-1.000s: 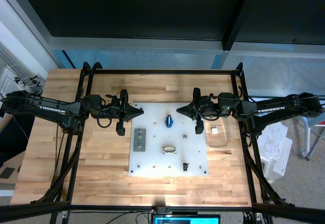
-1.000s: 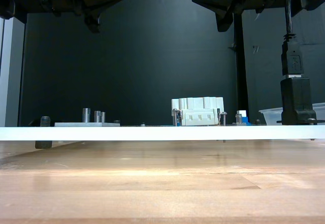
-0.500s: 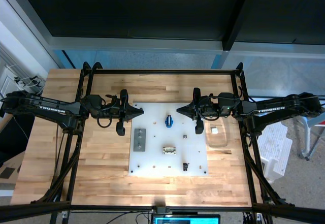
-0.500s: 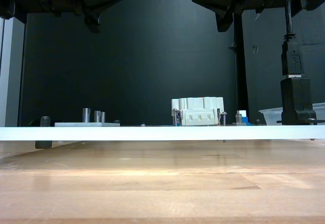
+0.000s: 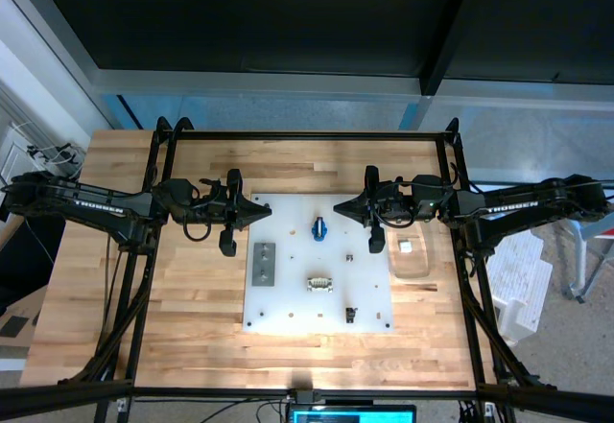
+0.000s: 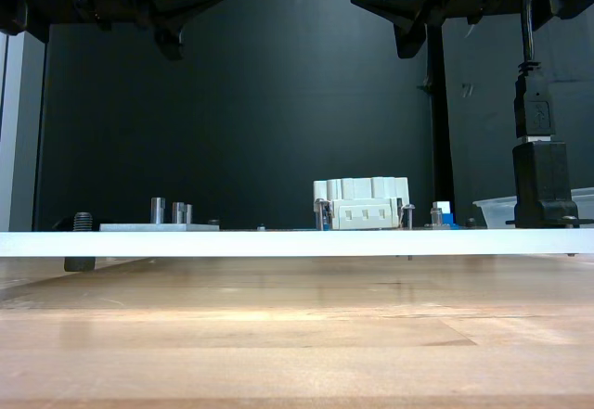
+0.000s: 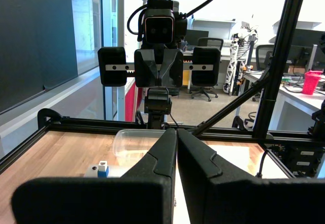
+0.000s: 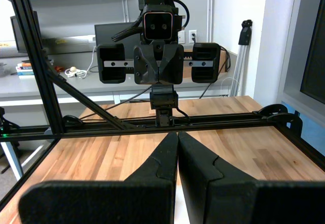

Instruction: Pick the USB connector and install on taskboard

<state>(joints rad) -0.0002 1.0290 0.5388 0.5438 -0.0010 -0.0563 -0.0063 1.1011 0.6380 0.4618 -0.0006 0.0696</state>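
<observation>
The white taskboard [image 5: 288,293] lies in the middle of the table. Near its front right corner the dark USB connector [image 5: 351,314] stands upright. In the low view the USB connector [image 6: 536,117] sits on top of a black socket [image 6: 544,186], its cable rising straight up. My left gripper [image 5: 269,210] hovers shut and empty over the board's back left corner. My right gripper [image 5: 335,209] hovers shut and empty over the back of the board. Both are high above the board and far from the plug. Each wrist view shows its shut fingers [image 7: 167,148] [image 8: 167,150] facing the other arm.
On the board are a blue knob [image 5: 319,228], a grey two-hole block [image 5: 263,263] and a silvery multi-pin connector [image 5: 319,284]. A clear shallow tray [image 5: 414,268] holding a small white piece [image 5: 407,246] lies off the board's right edge. A black frame rings the table.
</observation>
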